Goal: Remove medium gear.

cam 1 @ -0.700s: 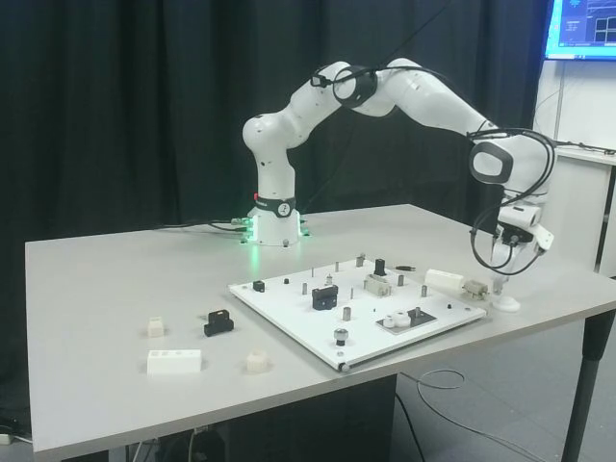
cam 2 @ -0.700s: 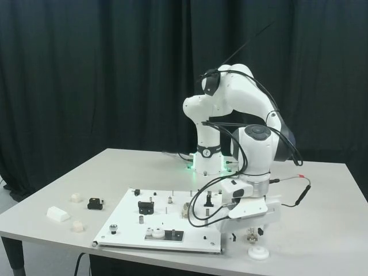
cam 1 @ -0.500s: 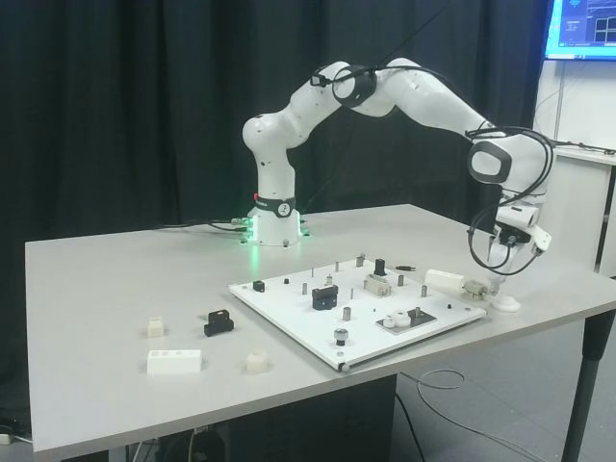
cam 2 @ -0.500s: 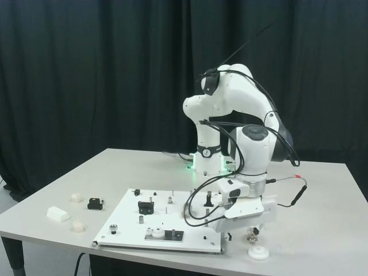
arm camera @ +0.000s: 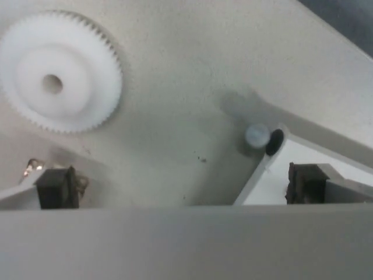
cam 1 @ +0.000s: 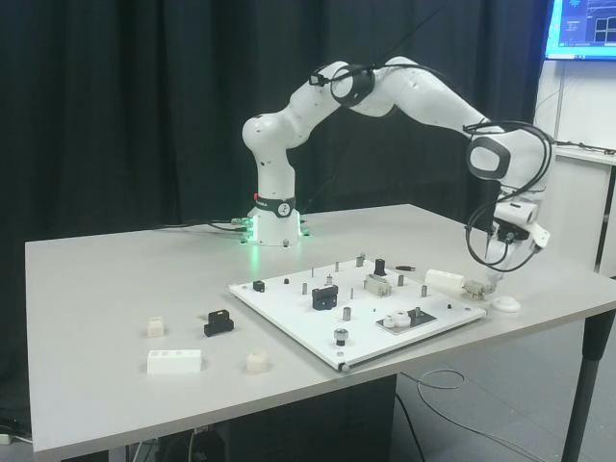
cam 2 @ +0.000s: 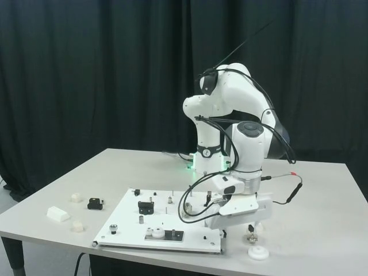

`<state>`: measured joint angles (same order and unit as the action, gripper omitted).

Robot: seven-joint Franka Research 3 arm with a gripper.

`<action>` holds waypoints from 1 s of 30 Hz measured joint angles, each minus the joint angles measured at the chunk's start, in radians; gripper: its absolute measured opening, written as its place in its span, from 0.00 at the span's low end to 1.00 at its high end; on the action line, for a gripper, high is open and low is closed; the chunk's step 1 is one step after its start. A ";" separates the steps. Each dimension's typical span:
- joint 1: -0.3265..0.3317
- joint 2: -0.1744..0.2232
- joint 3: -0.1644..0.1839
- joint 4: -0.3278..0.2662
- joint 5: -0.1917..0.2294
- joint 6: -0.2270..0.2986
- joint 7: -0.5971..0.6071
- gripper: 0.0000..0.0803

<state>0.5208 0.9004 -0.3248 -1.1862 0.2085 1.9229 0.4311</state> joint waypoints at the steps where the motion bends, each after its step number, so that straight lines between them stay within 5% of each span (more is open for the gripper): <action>1: -0.001 0.000 0.000 0.005 0.000 -0.005 0.000 1.00; 15: -0.011 -0.005 -0.010 0.069 0.000 -0.066 -0.014 1.00; 30: -0.080 -0.006 -0.025 0.118 0.001 -0.107 -0.215 1.00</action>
<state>0.4409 0.8941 -0.3499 -1.0677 0.2091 1.8161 0.2162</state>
